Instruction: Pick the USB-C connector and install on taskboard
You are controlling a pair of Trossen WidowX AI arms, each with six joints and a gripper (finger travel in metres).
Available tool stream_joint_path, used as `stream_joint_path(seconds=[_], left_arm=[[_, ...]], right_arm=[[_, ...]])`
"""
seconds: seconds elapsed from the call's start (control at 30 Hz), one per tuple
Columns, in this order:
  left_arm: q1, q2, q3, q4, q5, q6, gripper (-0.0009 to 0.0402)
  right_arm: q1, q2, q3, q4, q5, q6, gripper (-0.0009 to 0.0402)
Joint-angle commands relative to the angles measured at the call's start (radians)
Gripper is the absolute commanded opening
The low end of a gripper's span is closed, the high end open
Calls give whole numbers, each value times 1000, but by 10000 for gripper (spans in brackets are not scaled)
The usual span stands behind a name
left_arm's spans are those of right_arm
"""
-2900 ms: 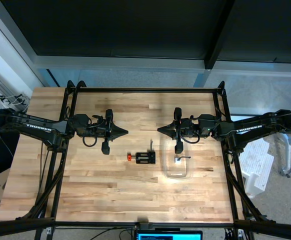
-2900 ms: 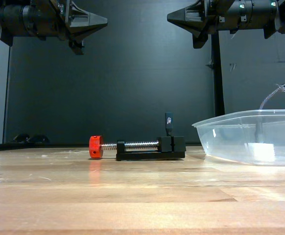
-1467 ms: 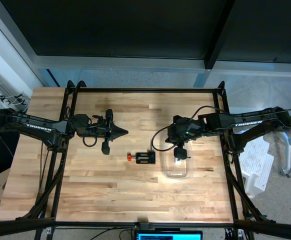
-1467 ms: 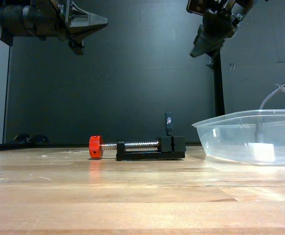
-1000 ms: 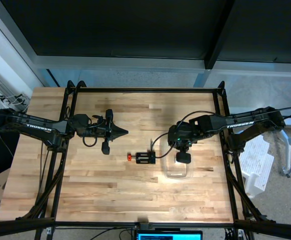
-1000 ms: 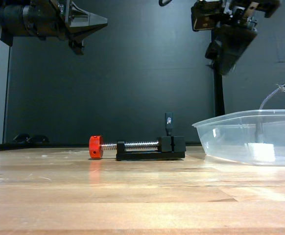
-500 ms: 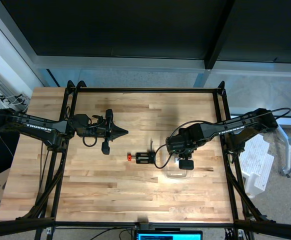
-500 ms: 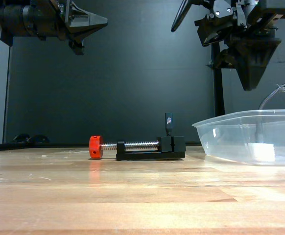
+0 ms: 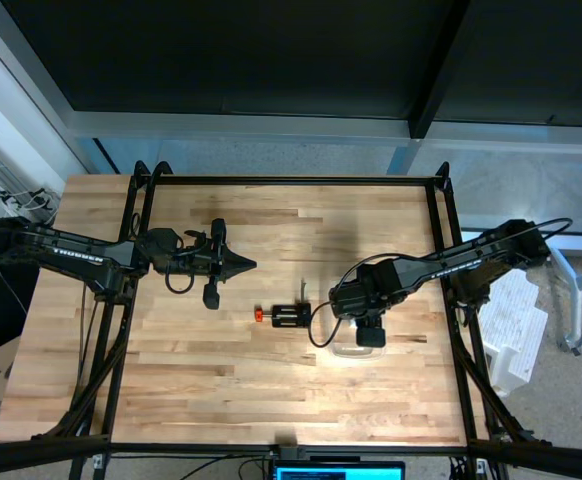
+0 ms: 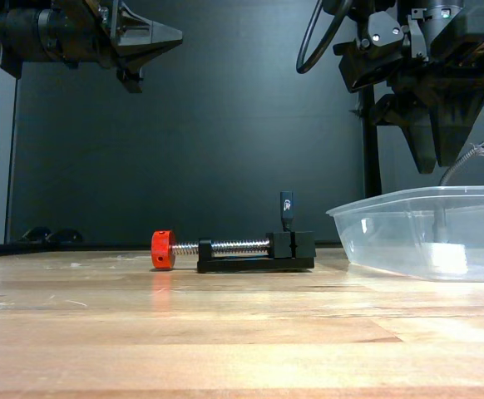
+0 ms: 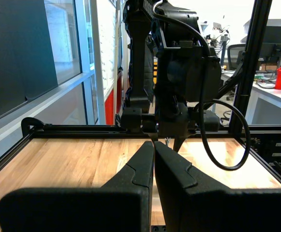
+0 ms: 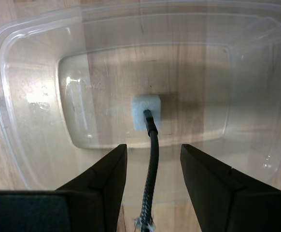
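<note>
The USB-C connector stands upright inside the clear tray, its plug seated in a small whitish square piece. Its braided tail rises above the tray's rim. My right gripper points straight down over it and is open, one finger on each side of the tail, holding nothing. From the side its tips hang just above the tray rim. The taskboard, a black block with an orange-red knob, lies left of the tray. My left gripper is shut and parked high at the left.
The clear plastic tray sits on the wooden table, right of the taskboard. A short black post stands up from the taskboard's right end. Black frame rails run around the table's edges.
The right arm has swung from level to pointing down and has lowered over the tray, closing in on the connector. The left arm, taskboard and tray have not moved.
</note>
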Motion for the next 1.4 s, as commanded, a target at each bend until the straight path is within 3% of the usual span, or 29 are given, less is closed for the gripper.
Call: stream_joint_path(seconds=[0.03,0.5,1.13,1.4], left_arm=[[0,0,0,0,0,0,0],[0,0,0,0,0,0,0],[0,0,0,0,0,0,0],[0,0,0,0,0,0,0]], right_arm=[[1,13,-13,20,2,-2,158],[18,24,-98,123,27,-1,157],[22,24,-167,210,26,-2,156],[24,24,-180,230,26,-2,125]])
